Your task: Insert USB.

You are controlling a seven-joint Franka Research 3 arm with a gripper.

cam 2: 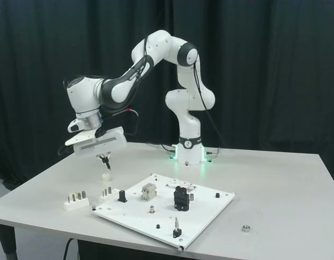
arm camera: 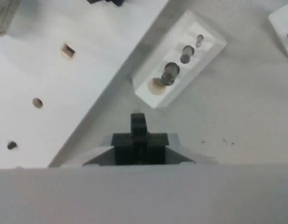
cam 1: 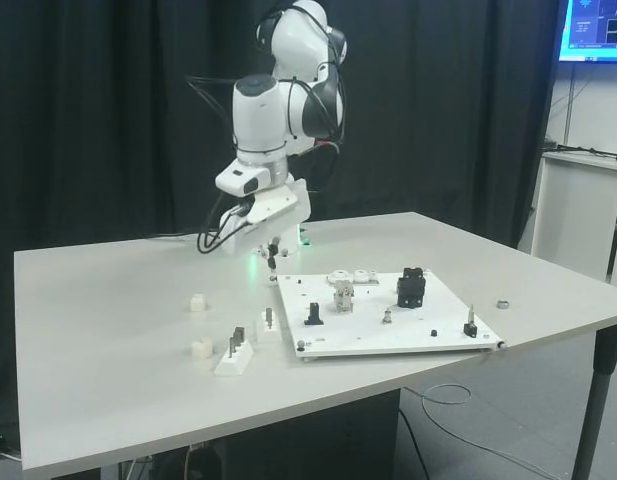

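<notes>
Arm: I see the white arm [cam 2: 156,65] bent forward from its base at the back of the grey bench [cam 1: 108,300], with the wrist held above the bench surface.

End effector: the end effector [arm camera: 137,113] hangs in the air near the back corner of the white board [cam 1: 388,320], not touching it. In the wrist view the two black fingers [arm camera: 138,128] stand pressed together, closed on a small plug.

USB plug: the USB plug [arm camera: 137,112] shows only as a small pale tip sticking out past the fingertips. I think this is the metal end of the plug, but it is too small for me to be sure.

White board: it lies flat on the bench and carries several small fixtures, among them a black block [cam 1: 411,288] and a grey metal part [cam 1: 343,297].

USB socket: in the wrist view I see a small rectangular slot [arm camera: 67,50] cut in the board, well apart from the fingertips. Two round holes [arm camera: 37,102] lie on the same face.

Peg holder: a white holder [arm camera: 200,49] with three dark pegs [arm camera: 170,72] stands on the bench beside the board edge, near the fingertips in the wrist view.

Other things: two small white blocks [cam 1: 198,302] rest on the bench, away from the board.
</notes>
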